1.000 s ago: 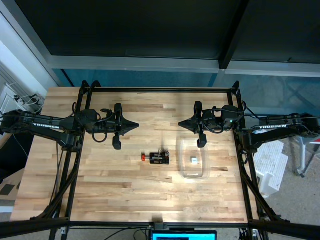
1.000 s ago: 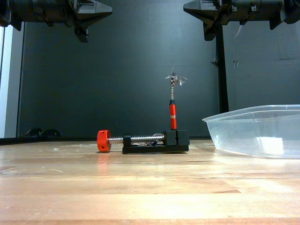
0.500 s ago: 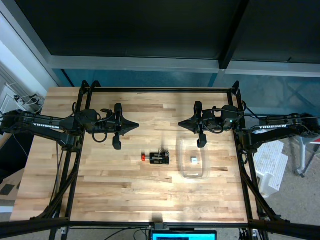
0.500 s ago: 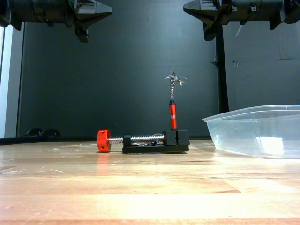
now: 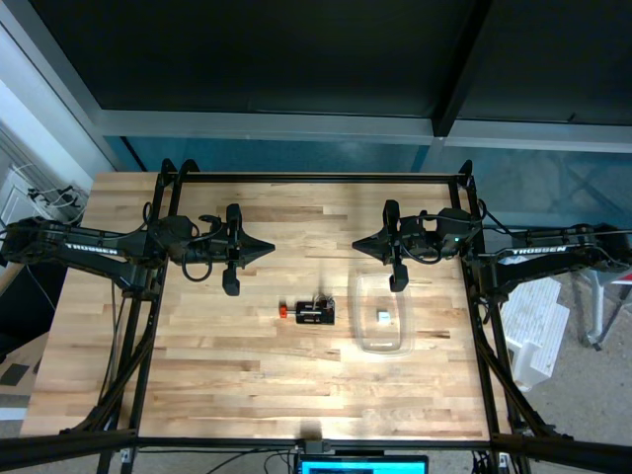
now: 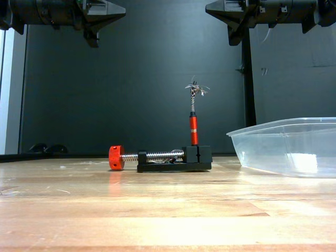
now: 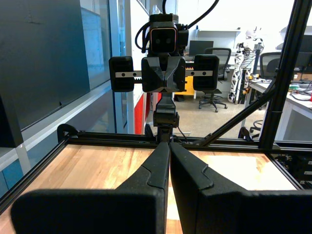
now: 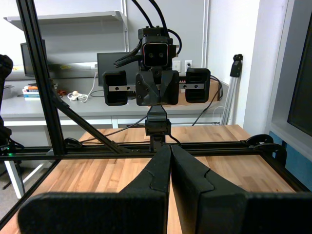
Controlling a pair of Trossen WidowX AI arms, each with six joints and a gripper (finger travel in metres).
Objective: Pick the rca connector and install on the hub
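The hub (image 5: 316, 314) is a small black block near the middle of the table (image 5: 197, 360). It has a red knob (image 6: 116, 157) at its left end, and a silvery threaded rod (image 6: 155, 155) runs into it. On its right end stands a thin stem (image 6: 193, 129) with a red sleeve and a frayed silvery braid; I cannot tell if this is the rca connector. To the right sits a clear tray (image 5: 403, 338) holding a white square piece (image 5: 382, 315). The left gripper (image 5: 269, 249) and right gripper (image 5: 357, 244) hang high, farther back, fingers pressed together on nothing. Nothing differs from a second ago.
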